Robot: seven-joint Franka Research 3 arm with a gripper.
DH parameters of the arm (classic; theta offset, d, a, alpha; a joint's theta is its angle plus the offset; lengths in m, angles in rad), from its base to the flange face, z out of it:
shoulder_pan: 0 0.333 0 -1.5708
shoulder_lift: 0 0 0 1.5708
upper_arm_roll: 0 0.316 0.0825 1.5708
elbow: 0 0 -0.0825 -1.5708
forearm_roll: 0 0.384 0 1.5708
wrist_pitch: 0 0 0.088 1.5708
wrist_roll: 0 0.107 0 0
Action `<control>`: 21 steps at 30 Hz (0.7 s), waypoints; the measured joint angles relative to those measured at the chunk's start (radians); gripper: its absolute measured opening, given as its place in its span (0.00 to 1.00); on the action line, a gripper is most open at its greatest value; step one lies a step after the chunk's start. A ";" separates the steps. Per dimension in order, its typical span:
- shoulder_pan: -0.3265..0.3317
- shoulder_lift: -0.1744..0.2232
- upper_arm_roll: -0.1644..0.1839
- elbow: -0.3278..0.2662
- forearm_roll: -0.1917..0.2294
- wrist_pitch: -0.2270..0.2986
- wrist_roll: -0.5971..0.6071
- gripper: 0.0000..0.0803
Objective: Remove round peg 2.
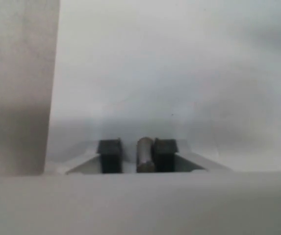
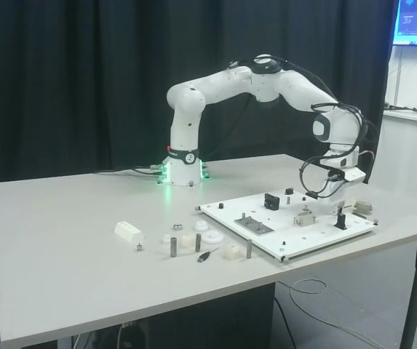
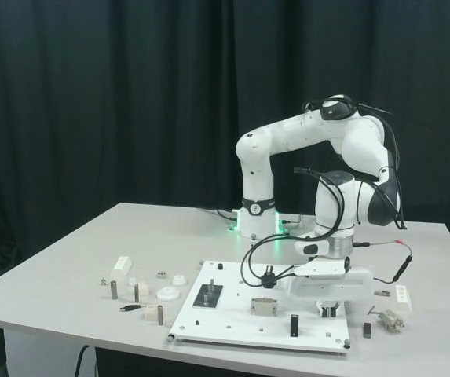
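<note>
- The peg point(image 1: 144, 154) shows in the wrist view as a short grey metal stick, standing upright between the two black fingers point(image 1: 110, 155) of the gripper point(image 1: 137, 155). It touches one finger, and there is a small gap to the other, so the gripper is a little open and not yet squeezing it. The peg looks hard, smooth and light, so it may slip. I think the best place to hold it is on its round sides, near the top. A tall white block point(image 1: 17, 88) stands close at one side.
- In the first room view, the white arm point(image 2: 266, 83) reaches over the far end of the white board point(image 2: 266, 240) on the grey table point(image 2: 62, 218). The gripper point(image 2: 341, 177) hangs low over that end. I cannot see the peg here. A black post point(image 2: 341, 218) and a small black block point(image 2: 271, 201) stand on the board near it, and the peg must go up past them. Loose parts point(image 2: 186, 243) lie well apart on the table.
- In the second room view, the gripper point(image 3: 328, 308) is down at the board point(image 3: 232, 322). A black cable point(image 3: 268, 267) loops just beside it. A small black post point(image 3: 294, 323) stands near, and it could get bumped.
</note>
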State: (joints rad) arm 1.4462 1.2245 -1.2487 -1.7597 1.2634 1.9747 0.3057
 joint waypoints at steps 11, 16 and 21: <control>-0.005 0.000 0.000 0.003 -0.003 0.000 -0.005 0.09; -0.005 0.000 0.000 0.003 -0.005 -0.001 -0.005 0.09; -0.005 0.000 -0.002 0.004 -0.007 -0.004 -0.005 0.09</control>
State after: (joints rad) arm 1.4408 1.2241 -1.2503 -1.7556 1.2563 1.9709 0.3008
